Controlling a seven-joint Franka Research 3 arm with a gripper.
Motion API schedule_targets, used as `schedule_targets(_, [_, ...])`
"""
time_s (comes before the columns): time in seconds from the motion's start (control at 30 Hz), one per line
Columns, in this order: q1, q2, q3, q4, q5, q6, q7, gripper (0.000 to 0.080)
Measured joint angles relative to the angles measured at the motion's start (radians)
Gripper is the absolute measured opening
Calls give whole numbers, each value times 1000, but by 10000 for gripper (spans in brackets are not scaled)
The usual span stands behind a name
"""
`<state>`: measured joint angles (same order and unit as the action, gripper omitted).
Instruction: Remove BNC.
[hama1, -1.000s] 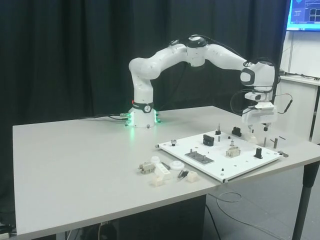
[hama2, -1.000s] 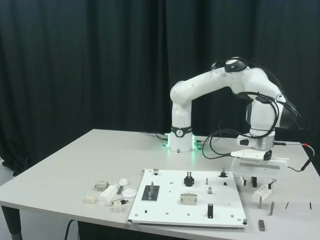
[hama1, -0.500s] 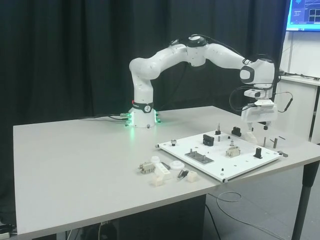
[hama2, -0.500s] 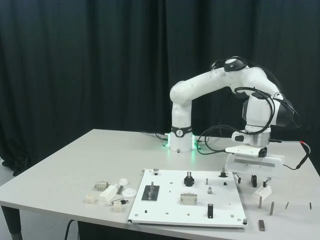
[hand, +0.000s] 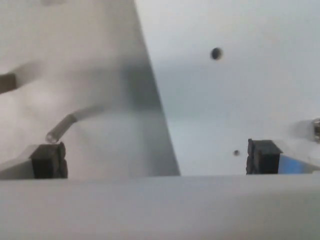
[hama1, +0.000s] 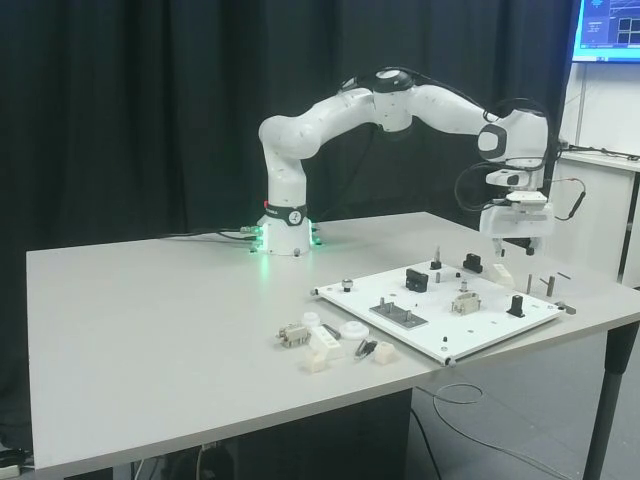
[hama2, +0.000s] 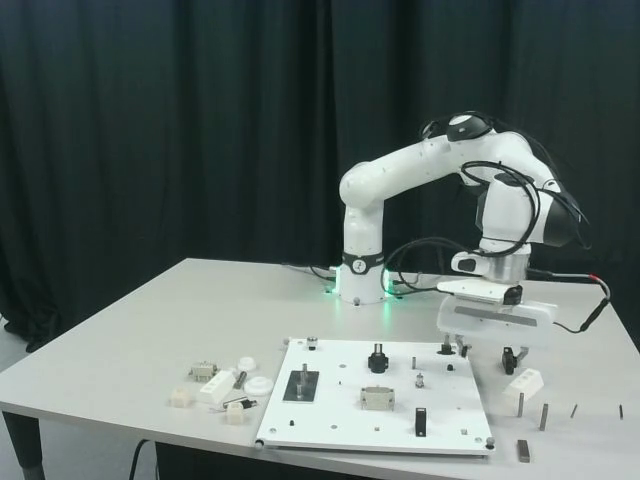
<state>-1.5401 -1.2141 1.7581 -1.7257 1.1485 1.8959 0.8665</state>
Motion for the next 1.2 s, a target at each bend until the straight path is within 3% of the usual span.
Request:
schedule_targets(0.7, [-3,0,-32,-124,-16,-3,241,800])
schedule_targets(1.2, [2,1,-51,-209,-11,-1,478,800])
